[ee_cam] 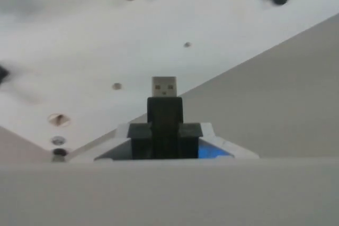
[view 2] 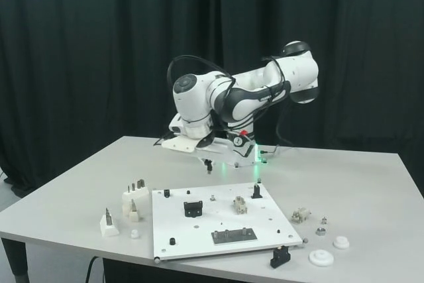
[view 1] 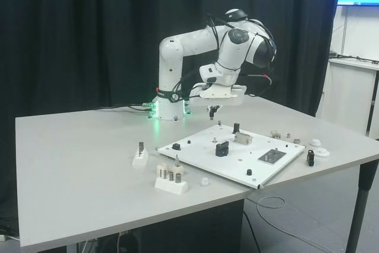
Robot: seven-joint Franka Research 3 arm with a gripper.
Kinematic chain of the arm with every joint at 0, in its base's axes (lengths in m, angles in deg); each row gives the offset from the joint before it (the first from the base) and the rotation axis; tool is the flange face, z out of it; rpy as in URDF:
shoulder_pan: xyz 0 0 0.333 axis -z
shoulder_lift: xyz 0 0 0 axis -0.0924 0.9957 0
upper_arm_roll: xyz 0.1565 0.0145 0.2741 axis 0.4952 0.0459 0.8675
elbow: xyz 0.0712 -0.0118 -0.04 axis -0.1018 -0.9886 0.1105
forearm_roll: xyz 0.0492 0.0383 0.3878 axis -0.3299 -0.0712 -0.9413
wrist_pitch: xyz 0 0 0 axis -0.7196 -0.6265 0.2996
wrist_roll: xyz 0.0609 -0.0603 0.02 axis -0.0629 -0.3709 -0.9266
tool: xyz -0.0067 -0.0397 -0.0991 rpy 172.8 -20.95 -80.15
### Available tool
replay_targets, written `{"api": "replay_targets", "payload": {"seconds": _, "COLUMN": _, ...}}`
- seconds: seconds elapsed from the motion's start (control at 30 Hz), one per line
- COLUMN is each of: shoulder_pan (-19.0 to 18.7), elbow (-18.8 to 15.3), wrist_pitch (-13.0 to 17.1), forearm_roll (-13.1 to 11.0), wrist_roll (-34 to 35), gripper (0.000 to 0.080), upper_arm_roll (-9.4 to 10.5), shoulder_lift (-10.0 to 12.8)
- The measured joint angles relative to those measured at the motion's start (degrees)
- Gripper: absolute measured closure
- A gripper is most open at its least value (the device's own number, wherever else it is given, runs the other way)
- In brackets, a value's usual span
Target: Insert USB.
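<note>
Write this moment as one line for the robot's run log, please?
phase: carrying | gripper: shut on USB plug | position: above white board, near its far edge | inserted: not yet

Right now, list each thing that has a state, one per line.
gripper: shut on the USB plug, raised above the board.
USB plug: held, metal end pointing down, not inserted.
white board: flat on the grey table.
arm base light: lit green.

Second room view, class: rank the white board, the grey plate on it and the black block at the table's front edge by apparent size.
1. White board, by far the largest.
2. Grey plate.
3. Black block, smallest, though it sits nearest the camera.
</note>
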Motion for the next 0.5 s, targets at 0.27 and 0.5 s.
{"api": "replay_targets", "payload": {"seconds": 0.27, "shoulder_pan": -3.28, "elbow": -2.60, "wrist_pitch": -1.30, "forearm_roll": -1.43, "wrist_roll": 6.21, "gripper": 0.0710, "upper_arm_roll": -0.71, "shoulder_lift": -0.63}}
{"api": "replay_targets", "payload": {"seconds": 0.5, "shoulder_pan": -5.46, "elbow": -4.35, "wrist_pitch": -2.89, "forearm_roll": -2.70, "wrist_roll": 9.56, "gripper": 0.0710, "upper_arm_roll": -1.33, "shoulder_lift": -0.79}}
